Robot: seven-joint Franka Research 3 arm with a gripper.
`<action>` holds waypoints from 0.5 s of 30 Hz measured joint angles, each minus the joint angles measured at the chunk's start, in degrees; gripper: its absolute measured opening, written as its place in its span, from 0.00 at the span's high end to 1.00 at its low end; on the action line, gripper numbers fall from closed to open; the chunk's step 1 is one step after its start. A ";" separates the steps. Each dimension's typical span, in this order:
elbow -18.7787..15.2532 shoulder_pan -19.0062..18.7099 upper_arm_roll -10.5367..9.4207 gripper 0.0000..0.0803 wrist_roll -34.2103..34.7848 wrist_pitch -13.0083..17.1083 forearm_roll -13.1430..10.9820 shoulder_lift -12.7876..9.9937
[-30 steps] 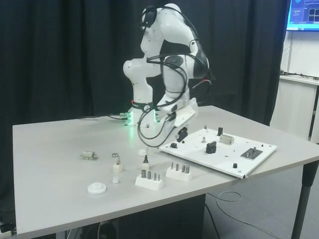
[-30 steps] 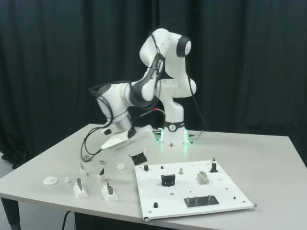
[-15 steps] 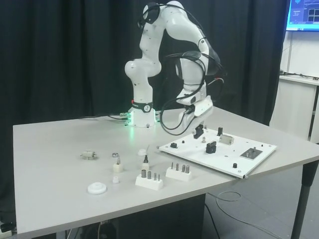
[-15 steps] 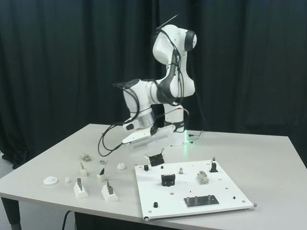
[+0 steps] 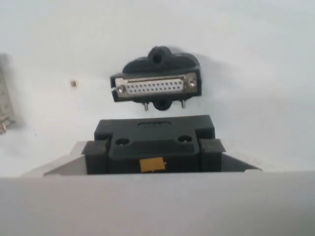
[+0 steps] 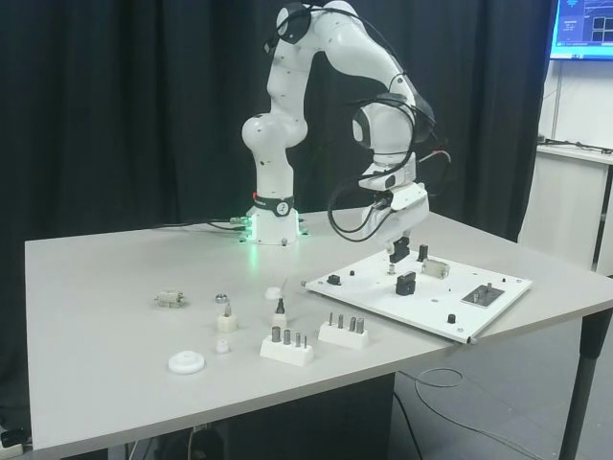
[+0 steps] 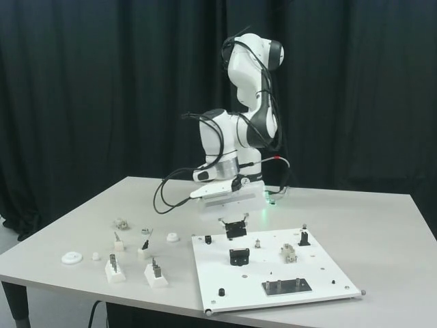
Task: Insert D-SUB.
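My gripper (image 5: 155, 153) is shut on a black D-SUB plug (image 5: 154, 139), held from both sides by the black fingers (image 5: 95, 156). Just beyond the plug, the black D-SUB socket (image 5: 156, 84) with its grey pin face lies on the white board (image 5: 256, 73). In the first room view the gripper (image 6: 396, 251) hangs a little above the board (image 6: 431, 305), over and slightly behind the socket (image 6: 406, 283). The second room view shows the gripper (image 7: 236, 227) above the socket (image 7: 239, 256), apart from it.
The board (image 7: 321, 273) also carries a metal connector (image 6: 436, 268), a dark plate with pegs (image 6: 482, 295) and small black knobs. On the grey table stand two white holders with pins (image 6: 287, 346) (image 6: 343, 332), a white disc (image 6: 186, 362) and small loose parts.
The arm has swung from beside the board's edge near the loose parts to over the board, carrying the plug. It now hangs above the socket.
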State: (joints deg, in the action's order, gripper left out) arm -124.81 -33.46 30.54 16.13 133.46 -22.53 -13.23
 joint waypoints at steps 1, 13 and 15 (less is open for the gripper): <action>-0.04 -0.30 0.00 0.52 0.81 0.25 0.43 0.00; -0.80 -2.95 0.00 0.52 8.72 2.91 5.41 -0.12; -0.89 -3.24 -0.01 0.52 9.70 3.33 6.04 -0.22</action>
State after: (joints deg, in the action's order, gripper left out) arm -125.70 -36.70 30.53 25.83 136.79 -16.49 -13.45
